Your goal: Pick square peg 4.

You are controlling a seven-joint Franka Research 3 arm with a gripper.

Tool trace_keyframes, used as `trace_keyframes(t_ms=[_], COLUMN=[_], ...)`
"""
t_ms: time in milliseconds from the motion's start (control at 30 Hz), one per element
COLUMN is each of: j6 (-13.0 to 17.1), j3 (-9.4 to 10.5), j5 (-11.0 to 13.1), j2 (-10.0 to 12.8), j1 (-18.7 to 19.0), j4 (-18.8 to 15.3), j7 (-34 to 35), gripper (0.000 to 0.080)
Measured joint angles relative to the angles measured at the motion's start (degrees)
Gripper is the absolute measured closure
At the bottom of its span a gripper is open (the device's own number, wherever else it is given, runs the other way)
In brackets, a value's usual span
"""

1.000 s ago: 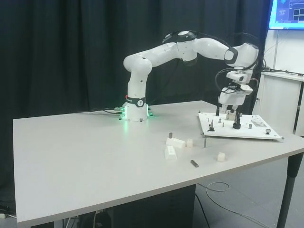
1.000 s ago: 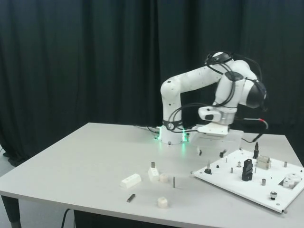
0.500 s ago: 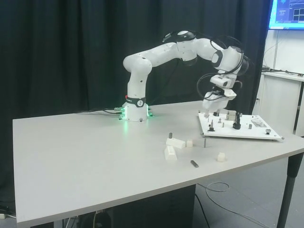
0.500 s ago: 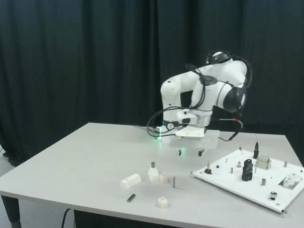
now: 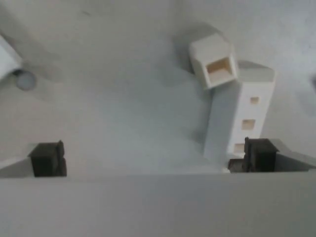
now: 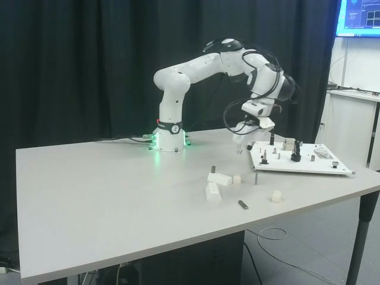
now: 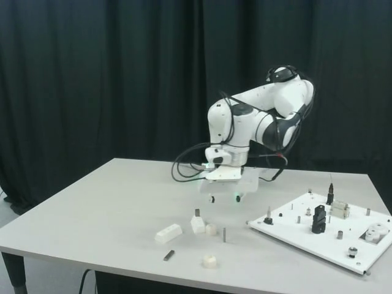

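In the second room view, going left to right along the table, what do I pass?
Long white block → small black peg → white cube → thin upright pin → white board.

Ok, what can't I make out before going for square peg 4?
Room views: the small dark piece and the upright pin are too small to tell which, if either, is the target.
Wrist view: the hand's own body covers the lower part; a fingertip hides the long white block's end.
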Motion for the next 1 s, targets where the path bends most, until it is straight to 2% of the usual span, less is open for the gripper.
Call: trace_keyframes(t_ms=[567,1000], j6=[5.27,6.39], j3=[-0.67,-0.48], j5=[6.08,11.08], j2=[-0.01,0.04], j1=[0.58,0.62], j4=[-9.77,-15.35], j7=[-9.8,-16.38], gripper=[0.0003,0.0003])
